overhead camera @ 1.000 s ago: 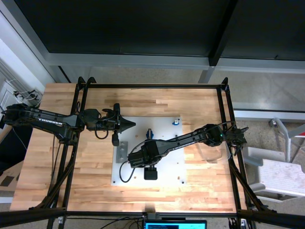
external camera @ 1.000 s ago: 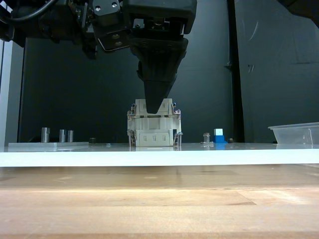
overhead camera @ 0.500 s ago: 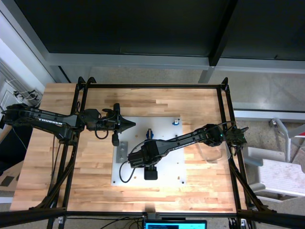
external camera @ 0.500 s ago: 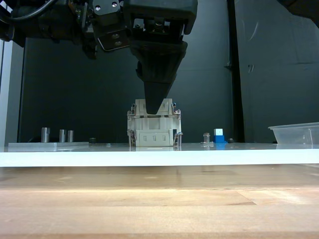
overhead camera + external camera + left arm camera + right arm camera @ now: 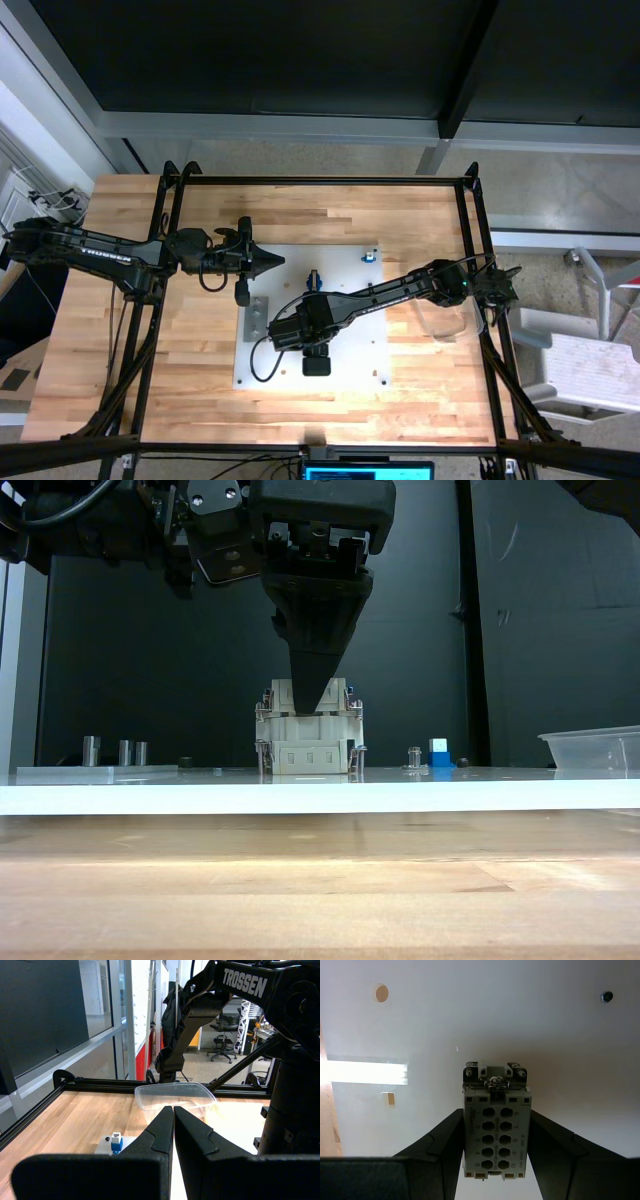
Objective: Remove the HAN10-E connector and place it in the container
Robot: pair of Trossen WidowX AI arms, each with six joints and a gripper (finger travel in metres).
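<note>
Overhead light was even. White board (image 5: 530, 1020) was nearly blown out in the right wrist view, with one glare strip. HAN10-E connector (image 5: 496, 1132) was sharp between the dark fingers of the right gripper (image 5: 495, 1115) at mid-board. Low view had a dark backdrop and a soft foreground table (image 5: 320, 900). Left gripper (image 5: 173, 1109), at the board's far-left corner, was featureless black.

My right gripper (image 5: 496, 1121) clamps the HAN10-E connector (image 5: 496, 1132), one finger (image 5: 442, 1147) pressed to each long side. Its ten numbered pin holes face me, with a metal screw bracket (image 5: 495, 1076) at its far end. Behind it lies the white board (image 5: 535, 1025), with a round hole (image 5: 382, 993) and a dark screw (image 5: 606, 996)
</note>
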